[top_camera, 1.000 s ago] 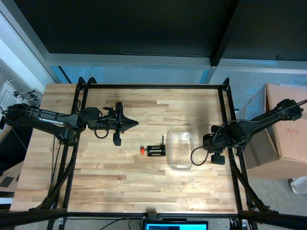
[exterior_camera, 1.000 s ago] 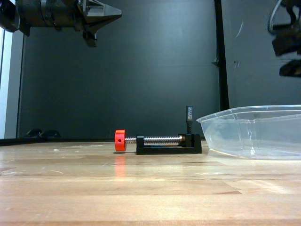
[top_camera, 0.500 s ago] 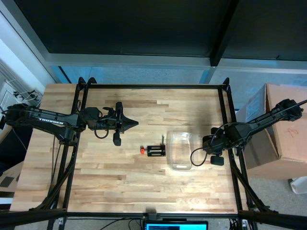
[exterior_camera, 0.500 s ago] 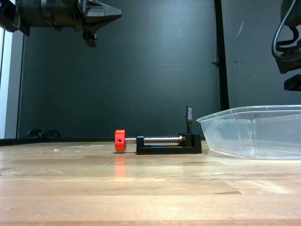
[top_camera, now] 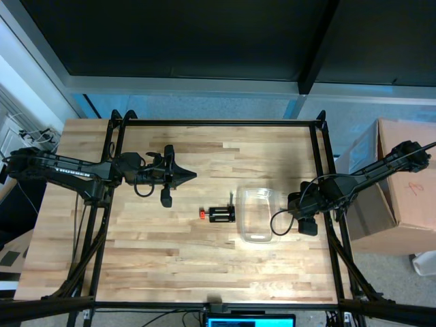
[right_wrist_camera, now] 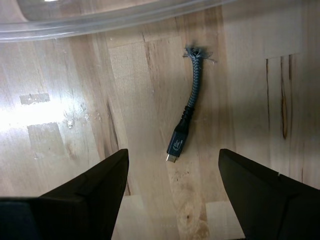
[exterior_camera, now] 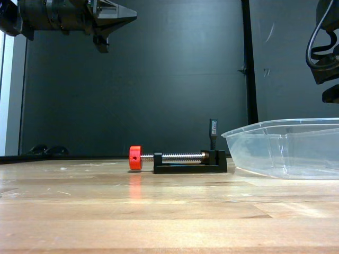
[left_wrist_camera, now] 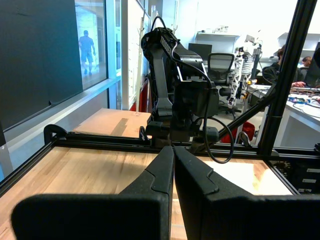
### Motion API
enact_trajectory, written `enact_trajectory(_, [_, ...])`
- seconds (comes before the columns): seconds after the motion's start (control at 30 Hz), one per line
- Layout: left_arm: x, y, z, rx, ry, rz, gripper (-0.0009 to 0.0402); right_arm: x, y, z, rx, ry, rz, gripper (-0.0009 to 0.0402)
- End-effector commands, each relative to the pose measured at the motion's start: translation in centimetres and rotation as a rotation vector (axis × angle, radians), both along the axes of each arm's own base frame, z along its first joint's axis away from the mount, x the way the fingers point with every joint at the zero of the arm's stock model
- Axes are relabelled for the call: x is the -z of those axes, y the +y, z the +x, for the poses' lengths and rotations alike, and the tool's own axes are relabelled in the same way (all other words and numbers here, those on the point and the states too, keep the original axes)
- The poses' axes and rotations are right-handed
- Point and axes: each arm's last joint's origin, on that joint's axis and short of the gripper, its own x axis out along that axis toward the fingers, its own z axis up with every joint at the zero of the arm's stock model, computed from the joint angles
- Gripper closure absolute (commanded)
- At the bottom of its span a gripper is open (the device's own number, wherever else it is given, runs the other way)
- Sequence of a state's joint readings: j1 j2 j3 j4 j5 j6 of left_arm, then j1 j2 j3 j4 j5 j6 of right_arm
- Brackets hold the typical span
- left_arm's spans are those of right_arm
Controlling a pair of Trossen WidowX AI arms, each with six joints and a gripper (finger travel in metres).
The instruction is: Remove the USB-C connector from the USB-C receptacle and place in the container
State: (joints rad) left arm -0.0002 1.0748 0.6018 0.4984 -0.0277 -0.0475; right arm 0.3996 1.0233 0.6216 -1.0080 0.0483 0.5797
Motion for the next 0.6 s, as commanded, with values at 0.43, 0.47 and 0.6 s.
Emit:
enact_trajectory(0.43, [0.0, 0.0, 0.0, 0.000, 0.000, 0.000, 0.0393, -5.2, 0.3, 0.6, 0.093, -0.027, 0.051, 0.0157])
enact_trajectory(0.47, [0.0, 0.0, 0.0, 0.000, 0.000, 0.000, 0.0393, -5.3, 0.3, 0.7, 0.097, -0.033, 0.049, 0.0159])
enact_trajectory(0.6, [0.0, 0.0, 0.0, 0.000, 0.000, 0.000, 0.0393, -5.2, 0.3, 0.7, 0.099, -0.032, 0.044, 0.0166])
